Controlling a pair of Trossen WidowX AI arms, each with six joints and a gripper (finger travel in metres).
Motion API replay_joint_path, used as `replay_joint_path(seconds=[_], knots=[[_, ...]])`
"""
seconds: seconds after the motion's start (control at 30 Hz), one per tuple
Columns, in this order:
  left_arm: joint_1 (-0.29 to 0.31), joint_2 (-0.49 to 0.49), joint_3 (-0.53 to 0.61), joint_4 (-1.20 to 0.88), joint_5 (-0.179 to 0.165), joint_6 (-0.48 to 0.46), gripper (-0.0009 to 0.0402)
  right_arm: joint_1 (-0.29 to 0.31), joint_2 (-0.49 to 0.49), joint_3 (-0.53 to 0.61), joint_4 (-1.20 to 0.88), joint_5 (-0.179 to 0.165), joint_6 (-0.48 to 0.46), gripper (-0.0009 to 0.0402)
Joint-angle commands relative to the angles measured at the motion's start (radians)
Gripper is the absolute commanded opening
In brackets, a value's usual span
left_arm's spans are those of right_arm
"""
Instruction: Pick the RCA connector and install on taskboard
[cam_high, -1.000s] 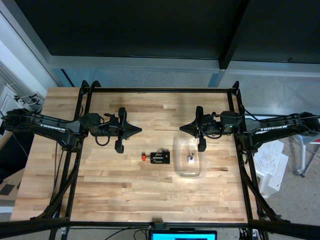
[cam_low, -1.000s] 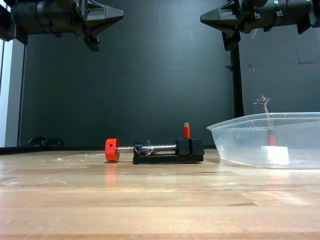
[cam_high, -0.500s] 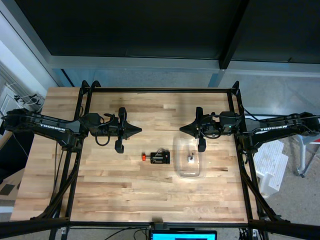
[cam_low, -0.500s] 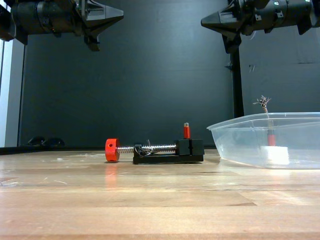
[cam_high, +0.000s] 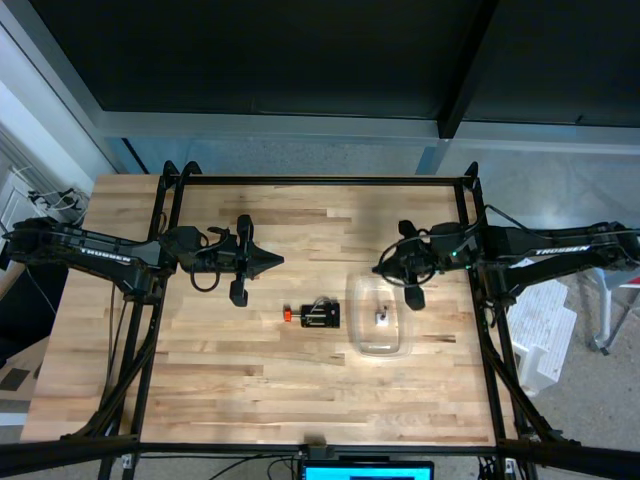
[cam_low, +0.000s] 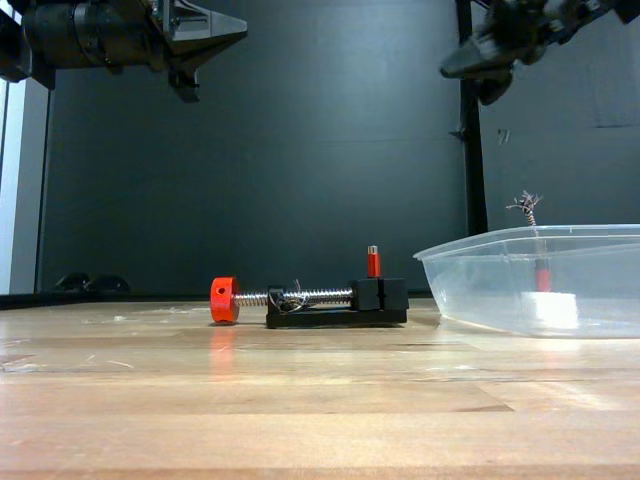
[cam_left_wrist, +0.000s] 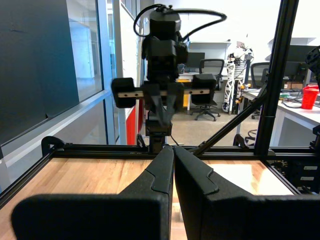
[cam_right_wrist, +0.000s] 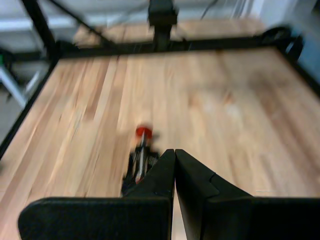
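Observation:
The taskboard (cam_high: 320, 315), a small black block with a red knob (cam_high: 287, 315), lies mid-table; the low view shows it (cam_low: 335, 300) with a spring and a red post. The RCA connector (cam_high: 381, 318) is a tiny grey piece inside the clear tray (cam_high: 358, 340); seen from the low view it (cam_low: 541, 278) stands behind the tray wall. My right gripper (cam_high: 378, 269) hovers shut above the tray's far end, tilted down, with the taskboard (cam_right_wrist: 140, 165) ahead of it. My left gripper (cam_high: 278, 261) hangs shut, high and far-left of the taskboard, holding nothing.
The clear tray (cam_low: 480, 250) sits just right of the taskboard. A black frame (cam_high: 320, 181) runs around the table edges. The left wrist view looks across at the right arm (cam_left_wrist: 161, 75).
The right arm has swung a little toward the near side and right, tipping its gripper downward. The left arm, taskboard and tray have not moved.

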Motion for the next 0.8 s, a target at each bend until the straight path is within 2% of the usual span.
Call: replay_joint_path(seconds=[0.03,0.37,0.57,0.8], knots=[[0.000,0.000,0.000,0.000,0.000,0.000,0.0000,0.018,0.004,0.030,-0.120,0.001,0.019,0.0000],[0.000,0.000,0.000,0.000,0.000,0.000,0.0000,0.079,0.004,0.050,-0.302,0.005,0.092,0.0000],[0.000,0.000,0.000,0.000,0.000,0.000,0.0000,0.128,0.005,0.050,-0.410,0.070,0.114,0.0000],[0.000,0.000,0.000,0.000,0.000,0.000,0.0000,0.191,0.047,0.050,-0.500,0.071,0.153,0.0000]])
